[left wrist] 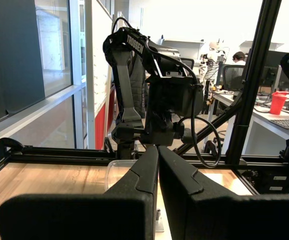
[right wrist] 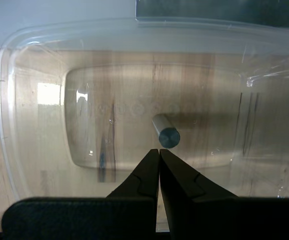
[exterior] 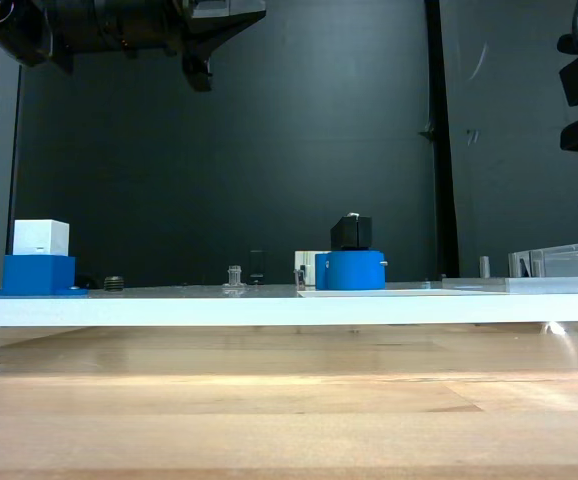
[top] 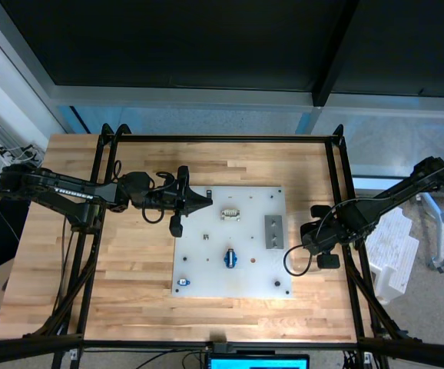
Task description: Pick the 16mm cylinder and install on the taskboard
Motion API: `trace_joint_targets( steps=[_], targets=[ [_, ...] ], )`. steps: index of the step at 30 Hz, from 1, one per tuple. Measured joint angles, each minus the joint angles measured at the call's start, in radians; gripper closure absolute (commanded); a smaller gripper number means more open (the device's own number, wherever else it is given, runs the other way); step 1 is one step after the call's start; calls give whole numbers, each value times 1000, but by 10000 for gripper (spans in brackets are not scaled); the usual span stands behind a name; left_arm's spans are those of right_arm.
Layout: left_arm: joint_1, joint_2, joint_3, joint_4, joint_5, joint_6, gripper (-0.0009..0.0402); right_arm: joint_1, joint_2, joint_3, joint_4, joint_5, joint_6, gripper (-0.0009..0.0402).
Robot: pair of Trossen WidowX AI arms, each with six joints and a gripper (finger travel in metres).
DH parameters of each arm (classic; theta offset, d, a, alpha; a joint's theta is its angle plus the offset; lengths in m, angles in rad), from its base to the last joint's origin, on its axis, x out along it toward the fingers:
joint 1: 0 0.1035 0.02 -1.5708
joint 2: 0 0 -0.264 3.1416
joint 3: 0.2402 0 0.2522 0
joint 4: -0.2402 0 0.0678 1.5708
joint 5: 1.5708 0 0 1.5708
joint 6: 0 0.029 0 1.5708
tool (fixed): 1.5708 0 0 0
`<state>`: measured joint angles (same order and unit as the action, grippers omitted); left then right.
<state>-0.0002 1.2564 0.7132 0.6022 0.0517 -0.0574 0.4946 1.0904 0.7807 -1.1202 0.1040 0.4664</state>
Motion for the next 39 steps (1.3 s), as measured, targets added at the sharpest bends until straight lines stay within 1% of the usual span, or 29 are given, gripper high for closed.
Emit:
trace_joint_targets(
  steps=[11,17,24,39],
  targets=[
    [0,0,0,0,0,0,393,10,0,-40,29,0,1,390],
    [0,0,0,0,0,0,393,14,0,-52,34,0,5,363],
    [0,0,0,0,0,0,393,26,0,-85,70,0,45,328],
    [0,0,0,0,0,0,393,43,0,-137,109,0,90,296]
  ],
)
